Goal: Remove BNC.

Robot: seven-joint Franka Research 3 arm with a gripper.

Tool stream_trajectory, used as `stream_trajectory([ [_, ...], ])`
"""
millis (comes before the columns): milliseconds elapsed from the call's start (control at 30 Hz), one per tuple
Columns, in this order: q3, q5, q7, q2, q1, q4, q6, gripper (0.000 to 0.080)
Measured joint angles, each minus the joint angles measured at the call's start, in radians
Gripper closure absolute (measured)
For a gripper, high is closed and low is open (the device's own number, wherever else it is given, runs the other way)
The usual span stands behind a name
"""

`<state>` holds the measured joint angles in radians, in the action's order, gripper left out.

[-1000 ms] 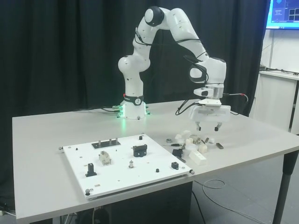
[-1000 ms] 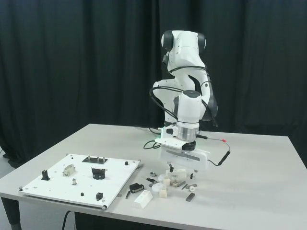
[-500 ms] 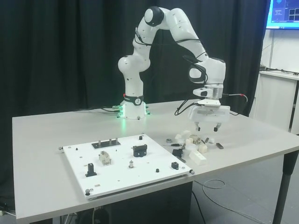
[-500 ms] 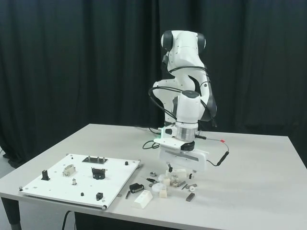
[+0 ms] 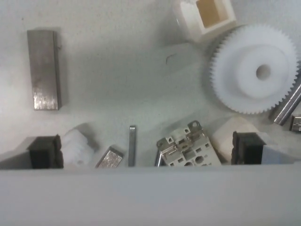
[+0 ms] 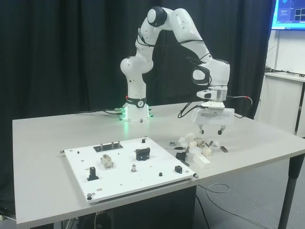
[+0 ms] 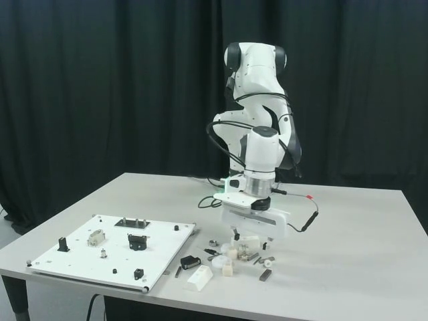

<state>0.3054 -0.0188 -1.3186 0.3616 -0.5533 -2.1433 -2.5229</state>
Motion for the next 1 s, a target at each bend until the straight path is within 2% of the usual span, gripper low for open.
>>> stream_trajectory([
  [333,0.0,-0.019,-0.045,-0.001,0.019,0.004,-0.023,0.0003],
  [767,-0.001,-0.142,-0.131,-0.031,0.116,0.048,-0.017,0.0003],
  [1000,-0.004,-0.168,-0.139,-0.054,0.191,0.085,0.013,0.0003],
])
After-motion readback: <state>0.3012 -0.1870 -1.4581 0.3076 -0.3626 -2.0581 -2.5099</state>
